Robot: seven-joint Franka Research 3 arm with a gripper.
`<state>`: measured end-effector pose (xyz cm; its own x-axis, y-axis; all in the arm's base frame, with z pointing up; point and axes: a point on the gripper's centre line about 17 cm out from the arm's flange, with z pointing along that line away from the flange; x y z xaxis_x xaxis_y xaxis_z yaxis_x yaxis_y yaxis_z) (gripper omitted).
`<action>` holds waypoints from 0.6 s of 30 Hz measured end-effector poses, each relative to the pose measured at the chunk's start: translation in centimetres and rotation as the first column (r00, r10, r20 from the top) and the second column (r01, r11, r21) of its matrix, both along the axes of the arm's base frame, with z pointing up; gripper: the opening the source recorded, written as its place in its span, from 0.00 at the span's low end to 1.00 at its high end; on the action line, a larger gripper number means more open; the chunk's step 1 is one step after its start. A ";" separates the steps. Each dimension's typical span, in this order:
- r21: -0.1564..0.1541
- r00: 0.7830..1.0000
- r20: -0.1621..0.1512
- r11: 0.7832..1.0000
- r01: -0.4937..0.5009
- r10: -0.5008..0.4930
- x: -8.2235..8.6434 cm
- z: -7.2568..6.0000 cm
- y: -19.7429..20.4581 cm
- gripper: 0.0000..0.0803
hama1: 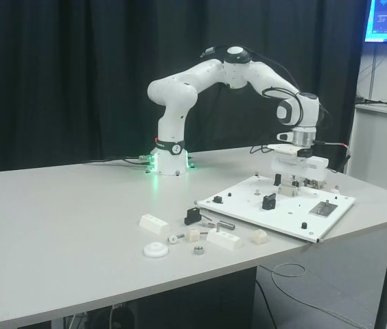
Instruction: Remove square peg 3.
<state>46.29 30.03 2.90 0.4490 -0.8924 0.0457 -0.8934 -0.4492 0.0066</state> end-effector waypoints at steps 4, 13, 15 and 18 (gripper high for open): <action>0.001 1.000 -0.002 1.000 -0.005 0.005 0.0 0.6 0.0 0.10; -0.001 1.000 -0.010 1.000 -0.011 0.011 0.0 2.6 -0.1 0.10; -0.001 1.000 -0.014 1.000 -0.011 0.011 -0.1 3.1 -0.2 0.10; -0.001 1.000 -0.018 1.000 -0.011 0.011 -0.2 3.7 -0.2 0.10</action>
<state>46.11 29.80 6.56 0.4598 -0.8872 0.0388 -0.8880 -0.4593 0.0228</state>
